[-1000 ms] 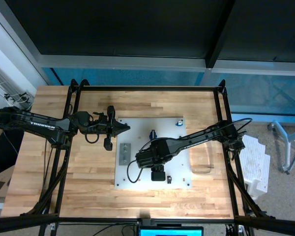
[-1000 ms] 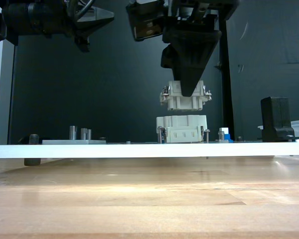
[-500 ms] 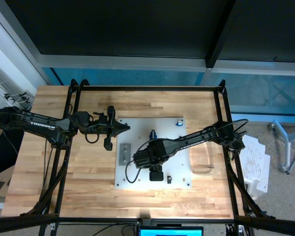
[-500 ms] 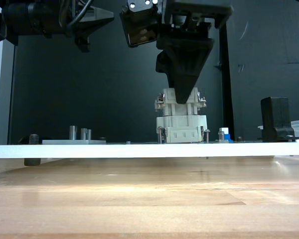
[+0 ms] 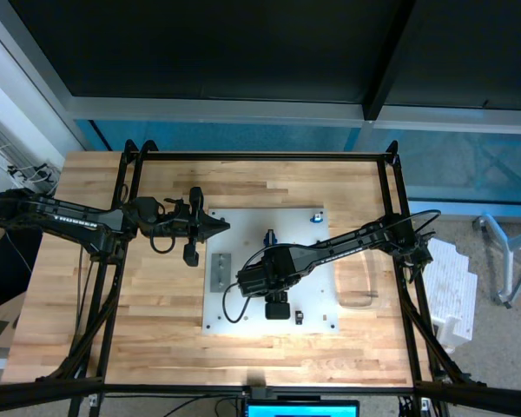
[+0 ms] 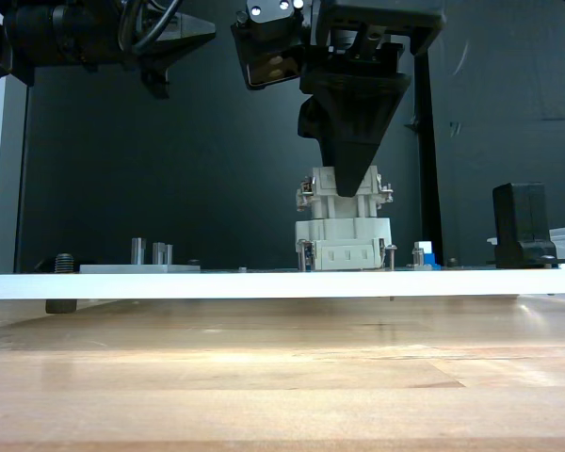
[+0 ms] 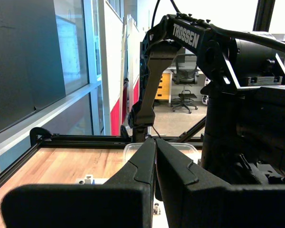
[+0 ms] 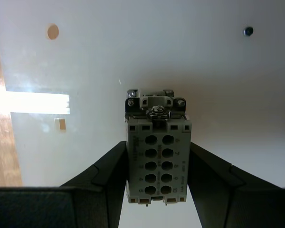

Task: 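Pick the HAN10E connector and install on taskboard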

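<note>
R: my right pincer [image 6: 347,188] clamps HAN10E connector [image 8: 157,152] over taskboard [image 5: 317,282] socket [image 6: 344,250] | L: left pincer [image 5: 219,225] closed, empty, parked far-left | risk: a tilted connector would jam mating

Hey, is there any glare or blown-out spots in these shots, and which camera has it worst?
Right wrist view has it worst: a blown-out strip of glare on the taskboard, though the HAN10E connector looks sharp. Left wrist view: backlit, the parked left pincer near-black, raised beside the taskboard. Low view: black backdrop, right pincer dark over mid-board, soft sheen on the table.
</note>
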